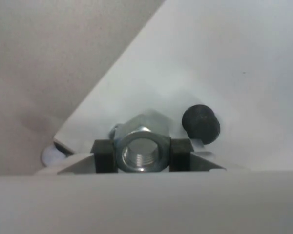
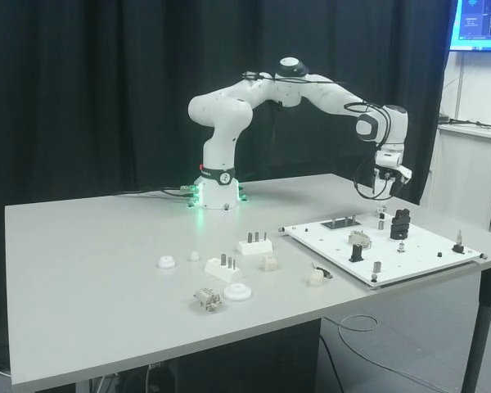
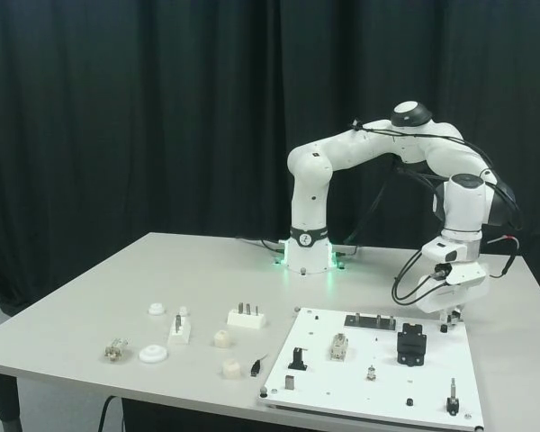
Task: Insert bolt 4.
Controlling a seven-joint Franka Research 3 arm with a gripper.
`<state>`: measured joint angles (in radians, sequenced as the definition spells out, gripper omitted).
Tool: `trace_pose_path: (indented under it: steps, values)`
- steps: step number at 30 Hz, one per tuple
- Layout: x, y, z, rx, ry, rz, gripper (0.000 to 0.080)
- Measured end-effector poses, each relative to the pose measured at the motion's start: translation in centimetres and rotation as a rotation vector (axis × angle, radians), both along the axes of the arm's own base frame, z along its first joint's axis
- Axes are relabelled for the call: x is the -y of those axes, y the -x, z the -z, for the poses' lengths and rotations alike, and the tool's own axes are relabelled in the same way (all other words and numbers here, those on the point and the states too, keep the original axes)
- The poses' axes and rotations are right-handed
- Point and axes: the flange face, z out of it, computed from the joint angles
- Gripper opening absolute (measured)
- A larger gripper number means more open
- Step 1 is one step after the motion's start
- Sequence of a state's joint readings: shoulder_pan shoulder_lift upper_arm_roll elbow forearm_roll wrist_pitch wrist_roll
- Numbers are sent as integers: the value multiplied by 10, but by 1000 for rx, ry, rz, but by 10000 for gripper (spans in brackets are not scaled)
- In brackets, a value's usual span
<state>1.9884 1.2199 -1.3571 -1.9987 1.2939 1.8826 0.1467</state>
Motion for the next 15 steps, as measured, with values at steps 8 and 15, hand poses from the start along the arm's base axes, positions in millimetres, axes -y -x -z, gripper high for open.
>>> trace_pose_path:
  steps: [8, 15]
  values:
    - [0, 0, 1, 3, 8, 8, 227]
    - [0, 0, 2, 7, 11, 10, 227]
